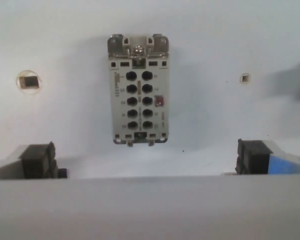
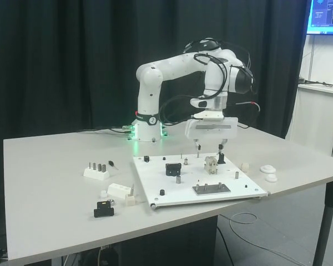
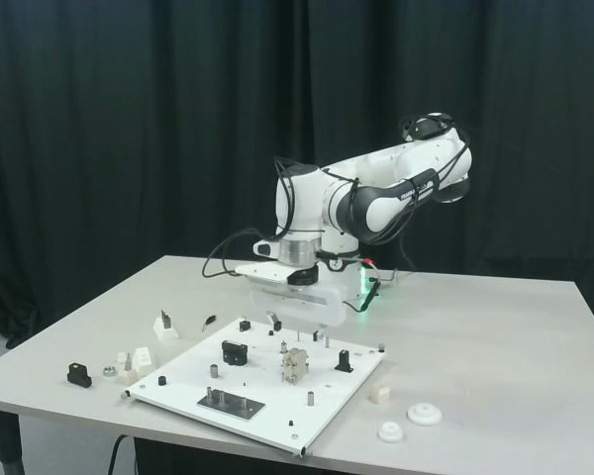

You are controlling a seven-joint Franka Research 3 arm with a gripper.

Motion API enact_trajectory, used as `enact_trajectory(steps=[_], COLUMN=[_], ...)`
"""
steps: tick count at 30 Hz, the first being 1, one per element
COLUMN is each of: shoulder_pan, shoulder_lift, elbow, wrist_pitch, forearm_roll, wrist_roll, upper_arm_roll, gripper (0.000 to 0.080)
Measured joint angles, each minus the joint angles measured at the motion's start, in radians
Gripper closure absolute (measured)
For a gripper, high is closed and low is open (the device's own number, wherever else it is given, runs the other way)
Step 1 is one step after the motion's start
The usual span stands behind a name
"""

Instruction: Pick large gear.

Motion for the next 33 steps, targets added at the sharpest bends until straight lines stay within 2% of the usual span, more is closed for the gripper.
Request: enact_trajectory(steps=[33], shoulder_pan=[0.0], shoulder_lift=[-0.004], elbow=[0.005], wrist_pitch=[0.02], forearm_roll=[-0.006], wrist_roll=[0.0], upper_arm_roll=[-0.011], gripper=[0.0003])
